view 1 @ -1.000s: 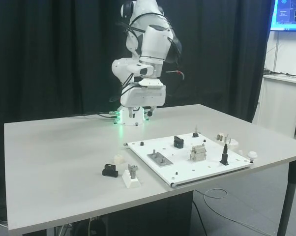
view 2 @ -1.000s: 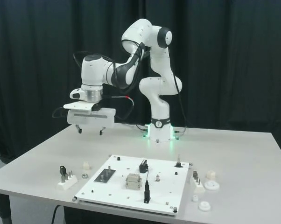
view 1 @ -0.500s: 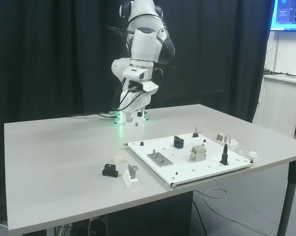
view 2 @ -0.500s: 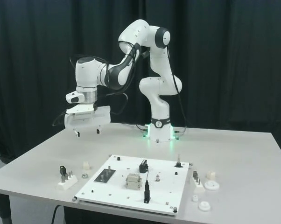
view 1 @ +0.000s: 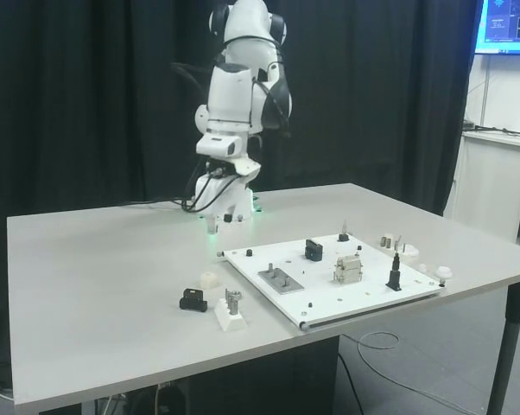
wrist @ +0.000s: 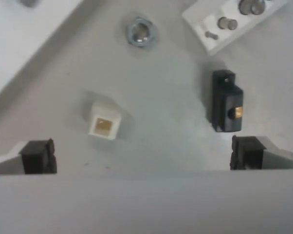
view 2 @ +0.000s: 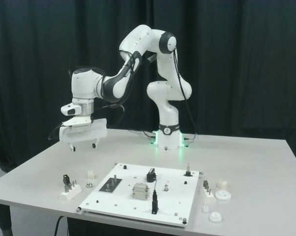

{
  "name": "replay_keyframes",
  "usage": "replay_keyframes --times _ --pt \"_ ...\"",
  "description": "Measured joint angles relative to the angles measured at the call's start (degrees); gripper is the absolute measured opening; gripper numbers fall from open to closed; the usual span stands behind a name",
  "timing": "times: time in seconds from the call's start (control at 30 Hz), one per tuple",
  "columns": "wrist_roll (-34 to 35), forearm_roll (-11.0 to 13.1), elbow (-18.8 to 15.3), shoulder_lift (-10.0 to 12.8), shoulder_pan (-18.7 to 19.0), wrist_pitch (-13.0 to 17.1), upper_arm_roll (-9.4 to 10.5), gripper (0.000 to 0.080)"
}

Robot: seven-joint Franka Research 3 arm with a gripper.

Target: Pick D-SUB.

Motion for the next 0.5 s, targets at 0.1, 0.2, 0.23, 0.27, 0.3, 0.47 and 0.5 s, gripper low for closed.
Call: replay_keyframes --times 0.1,0.2,0.23,0.27,0.3,0.47,0.5 --pt "-2.7 2.1 0.0 1.6 -0.8 2.1 0.00 0.0800" --pt "-4.9 4.0 0.0 3.0 -1.5 4.0 0.00 0.0800" --pt "-5.5 4.6 0.0 3.4 -1.7 4.6 0.00 0.0800" --pt "-6.2 5.2 0.0 3.9 -1.9 5.2 0.00 0.0800" --pt "-6.8 5.8 0.1 4.3 -2.1 5.8 0.00 0.0800" --pt "-9.5 8.5 0.5 6.4 -2.9 8.3 0.00 0.0800" --pt "-10.3 9.0 0.7 6.9 -3.0 8.7 0.00 0.0800"
